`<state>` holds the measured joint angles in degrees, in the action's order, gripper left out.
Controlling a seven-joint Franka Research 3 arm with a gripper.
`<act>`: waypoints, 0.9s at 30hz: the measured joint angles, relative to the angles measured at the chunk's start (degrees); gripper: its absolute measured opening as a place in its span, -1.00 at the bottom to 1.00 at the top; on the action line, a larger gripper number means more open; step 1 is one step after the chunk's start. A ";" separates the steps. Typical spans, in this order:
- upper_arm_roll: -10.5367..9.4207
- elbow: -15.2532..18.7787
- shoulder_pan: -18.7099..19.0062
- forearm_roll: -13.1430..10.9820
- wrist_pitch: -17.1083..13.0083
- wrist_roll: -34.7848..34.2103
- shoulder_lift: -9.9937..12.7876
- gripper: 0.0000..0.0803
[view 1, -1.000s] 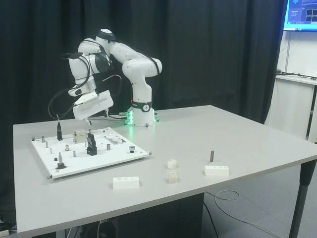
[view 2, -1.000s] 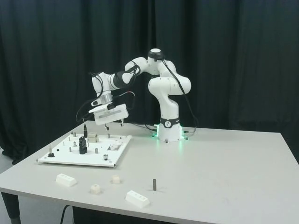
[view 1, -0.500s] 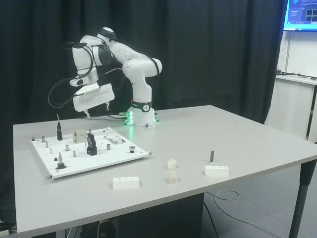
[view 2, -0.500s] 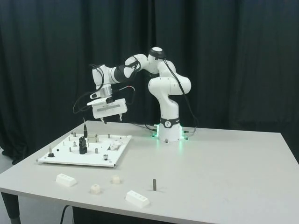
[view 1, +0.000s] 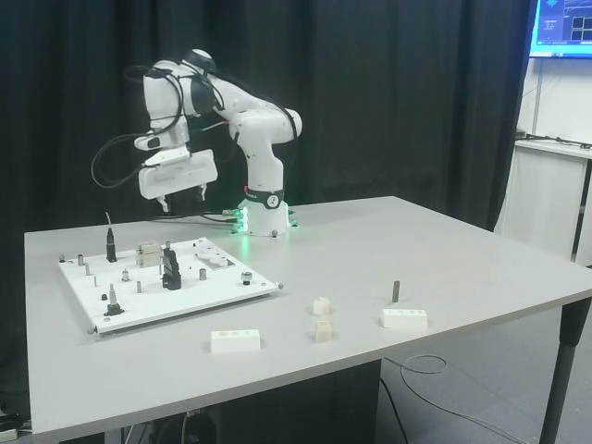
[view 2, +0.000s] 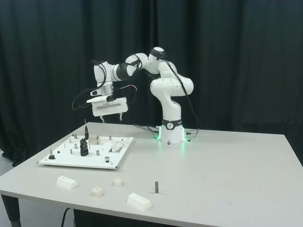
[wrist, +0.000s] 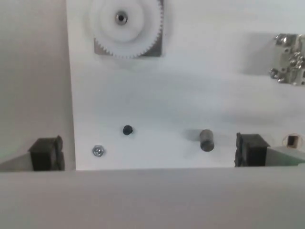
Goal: Pick square peg 3.
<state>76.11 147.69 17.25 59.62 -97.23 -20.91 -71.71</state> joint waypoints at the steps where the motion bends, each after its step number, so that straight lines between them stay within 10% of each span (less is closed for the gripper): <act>1: -0.17 -0.05 0.18 0.03 0.00 -0.23 0.00 0.99; 27: -3.09 -0.96 3.92 1.61 -0.89 -4.10 0.00 0.99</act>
